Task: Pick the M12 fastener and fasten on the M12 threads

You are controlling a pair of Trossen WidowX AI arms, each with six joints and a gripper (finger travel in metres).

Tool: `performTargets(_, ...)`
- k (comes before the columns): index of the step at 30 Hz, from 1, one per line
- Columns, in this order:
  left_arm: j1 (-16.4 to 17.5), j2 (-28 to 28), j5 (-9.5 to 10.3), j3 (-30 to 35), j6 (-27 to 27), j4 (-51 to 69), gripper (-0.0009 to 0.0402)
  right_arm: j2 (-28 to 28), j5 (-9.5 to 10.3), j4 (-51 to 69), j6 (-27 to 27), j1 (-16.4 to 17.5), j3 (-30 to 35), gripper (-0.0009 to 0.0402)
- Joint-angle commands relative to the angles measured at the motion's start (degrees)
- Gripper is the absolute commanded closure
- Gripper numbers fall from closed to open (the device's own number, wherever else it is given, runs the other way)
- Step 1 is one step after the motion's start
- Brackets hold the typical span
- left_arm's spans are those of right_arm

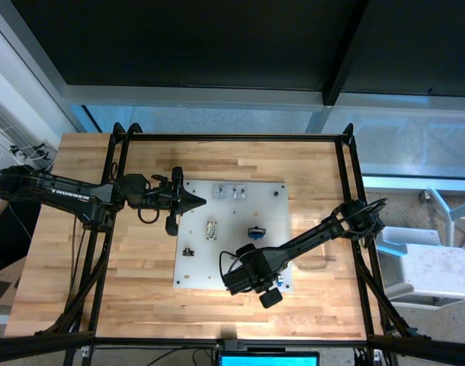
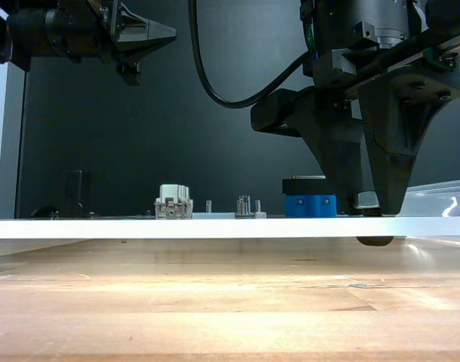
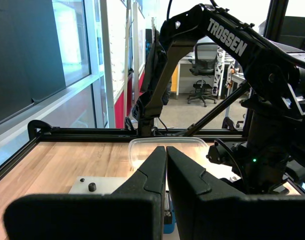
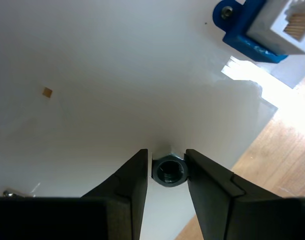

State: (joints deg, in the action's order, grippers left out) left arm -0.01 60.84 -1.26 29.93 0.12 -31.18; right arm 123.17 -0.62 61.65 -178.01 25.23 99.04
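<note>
Silver M12 fastener (image 4: 168,171) inside parted right gripper (image 4: 166,153), pinched left gripper (image 1: 200,201) aloft

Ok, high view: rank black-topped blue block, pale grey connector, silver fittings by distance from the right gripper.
1. Black-topped blue block, mid-board.
2. Pale grey connector, left of it.
3. Silver fittings, far edge.
Right gripper: board's near right; left gripper: its far left.

— How do the two black jointed metal arms (image 1: 309,238) look?
— Matte and angular, with white "TROSSEN" lettering (image 3: 227,37) and a thin black looping cable (image 2: 234,105). The left gripper (image 3: 166,150) and the right gripper (image 2: 368,204) have black wedge-shaped fingers (image 4: 122,195).
</note>
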Motion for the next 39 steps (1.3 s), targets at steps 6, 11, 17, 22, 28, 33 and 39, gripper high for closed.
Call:
performTargets(6, 0.00, 0.02, 0.00, 0.02, -0.02, 0.00, 0.0393, -2.78, 0.17, 0.26, -0.04, 0.04, 0.11, 0.0264)
performTargets(11, 0.02, 0.02, 0.00, 0.02, -0.02, 0.00, 0.0393, -5.64, 0.42, 0.46, 0.92, 0.07, 0.11, 0.0263)
performTargets(17, 0.02, 0.02, 0.00, 0.02, -0.02, -0.02, 0.0393, -9.18, 0.61, 3.76, 10.56, 0.15, 0.09, 0.0263)
performTargets(22, 0.00, 0.02, 0.00, 0.02, -0.02, -0.02, 0.0393, -10.71, 0.33, 9.88, 30.93, 0.15, 0.09, 0.0263)
performTargets(28, 0.02, 0.02, 0.00, 0.02, -0.02, -0.02, 0.0393, -10.82, 0.15, 9.62, 49.79, 0.13, 0.09, 0.0263)
performTargets(33, 0.00, 0.02, 0.00, 0.02, -0.02, 0.00, 0.0393, -10.91, 0.09, 9.46, 68.32, 0.20, 0.09, 0.0263)
performTargets(39, 0.00, 0.02, 0.00, 0.02, -0.02, 0.00, 0.0393, -10.95, 0.15, 9.42, 108.54, 0.15, 0.09, 0.0263)
